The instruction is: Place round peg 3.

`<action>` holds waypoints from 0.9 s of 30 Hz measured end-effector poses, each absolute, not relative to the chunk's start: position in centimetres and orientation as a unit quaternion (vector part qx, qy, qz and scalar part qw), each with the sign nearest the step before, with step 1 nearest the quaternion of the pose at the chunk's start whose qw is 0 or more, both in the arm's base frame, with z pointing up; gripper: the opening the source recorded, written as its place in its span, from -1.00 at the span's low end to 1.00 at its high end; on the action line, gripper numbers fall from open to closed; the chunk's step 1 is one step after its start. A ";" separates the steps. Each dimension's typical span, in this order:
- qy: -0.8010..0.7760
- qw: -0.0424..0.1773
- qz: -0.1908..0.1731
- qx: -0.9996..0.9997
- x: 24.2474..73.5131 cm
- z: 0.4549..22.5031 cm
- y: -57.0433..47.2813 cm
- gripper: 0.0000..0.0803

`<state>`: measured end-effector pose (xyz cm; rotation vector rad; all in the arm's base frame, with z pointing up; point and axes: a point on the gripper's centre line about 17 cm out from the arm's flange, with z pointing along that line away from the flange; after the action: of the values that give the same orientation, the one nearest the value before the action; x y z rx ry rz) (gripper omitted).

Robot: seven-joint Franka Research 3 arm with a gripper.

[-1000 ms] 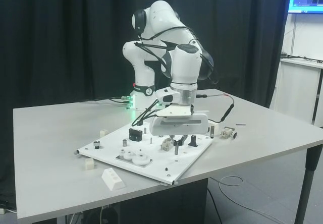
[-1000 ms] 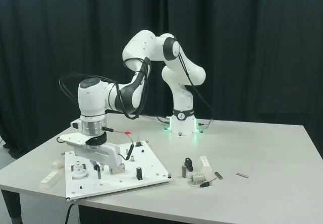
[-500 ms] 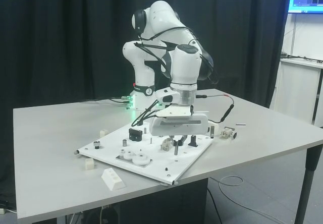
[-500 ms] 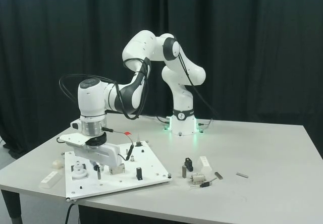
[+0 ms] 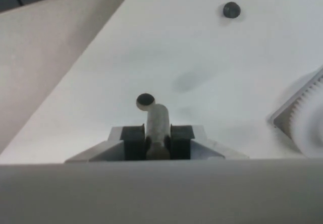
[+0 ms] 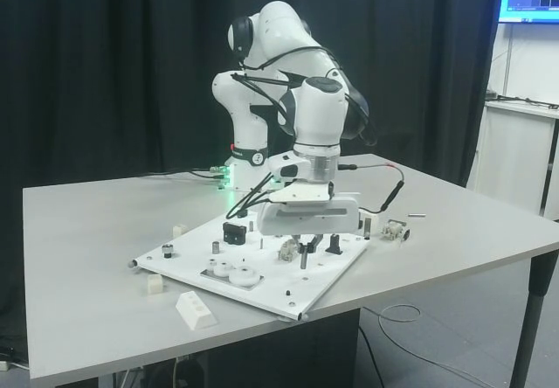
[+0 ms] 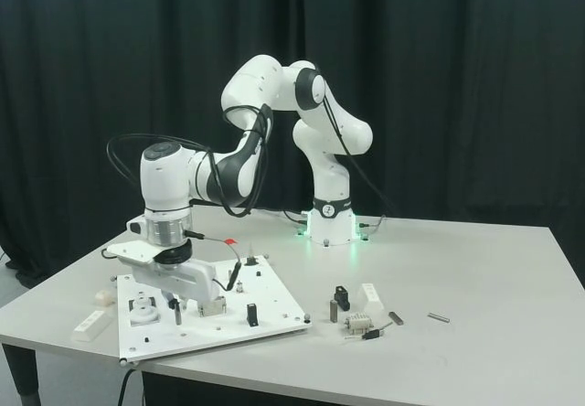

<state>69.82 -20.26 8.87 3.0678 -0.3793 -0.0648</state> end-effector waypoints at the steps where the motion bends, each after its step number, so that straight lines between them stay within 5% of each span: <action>1: -0.121 0.026 -0.021 0.992 69.8 8.9 -20.4 -0.74; 27: -0.128 0.122 -0.004 0.984 68.1 12.2 -32.4 -0.75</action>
<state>68.06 -32.42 12.16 2.8731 -0.3748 -0.0121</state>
